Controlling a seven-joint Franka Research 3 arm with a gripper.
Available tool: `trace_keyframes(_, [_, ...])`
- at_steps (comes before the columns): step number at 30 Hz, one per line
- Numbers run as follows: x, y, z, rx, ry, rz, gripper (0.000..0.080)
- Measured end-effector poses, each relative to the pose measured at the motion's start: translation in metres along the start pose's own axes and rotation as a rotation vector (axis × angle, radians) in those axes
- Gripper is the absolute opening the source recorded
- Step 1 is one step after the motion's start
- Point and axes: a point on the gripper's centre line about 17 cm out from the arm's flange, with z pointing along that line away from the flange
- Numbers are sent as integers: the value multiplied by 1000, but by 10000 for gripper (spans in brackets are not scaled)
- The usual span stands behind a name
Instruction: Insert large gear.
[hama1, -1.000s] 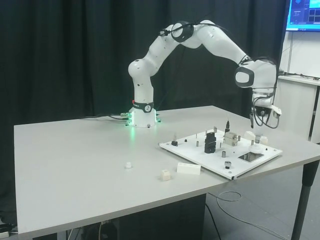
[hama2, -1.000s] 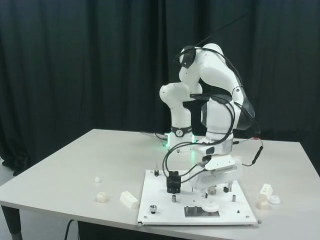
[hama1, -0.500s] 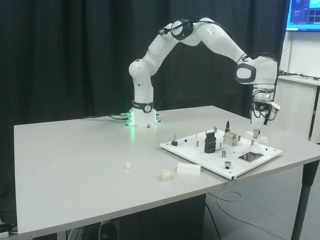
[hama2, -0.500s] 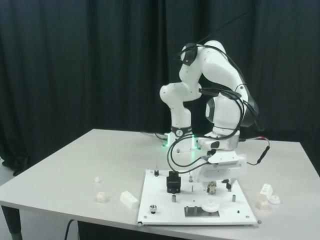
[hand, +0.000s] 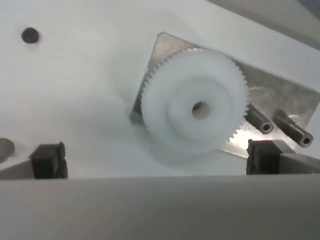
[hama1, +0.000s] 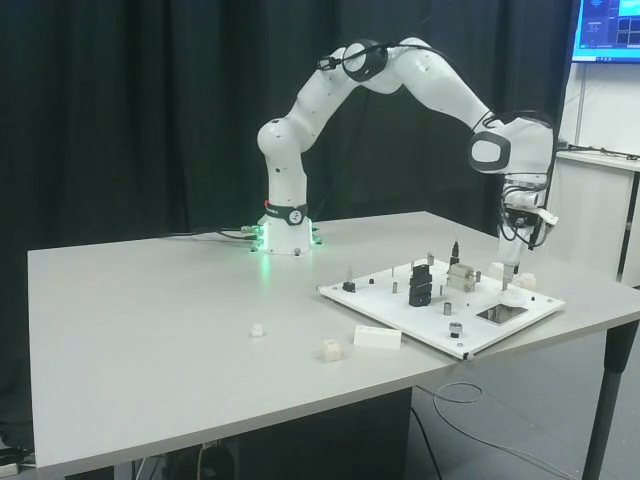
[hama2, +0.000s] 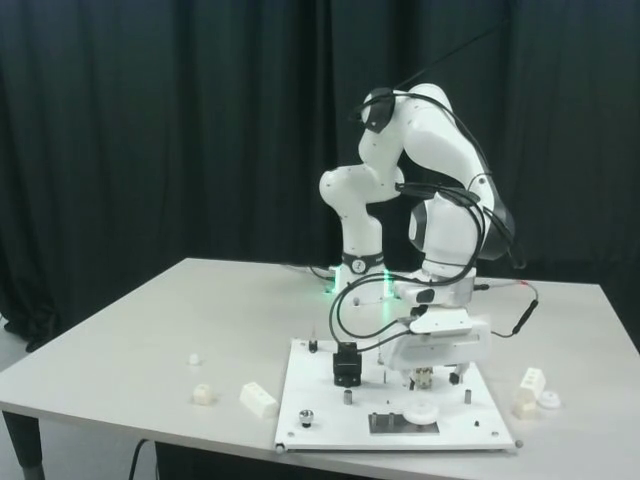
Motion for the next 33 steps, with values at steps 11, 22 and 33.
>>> trace_keyframes(11, [6, -7, 12, 7, 17, 7, 800])
trace_keyframes(22, [10, -14, 20, 17, 29, 12, 800])
trace_keyframes(33, [12, -24, 24, 24, 29, 7, 800])
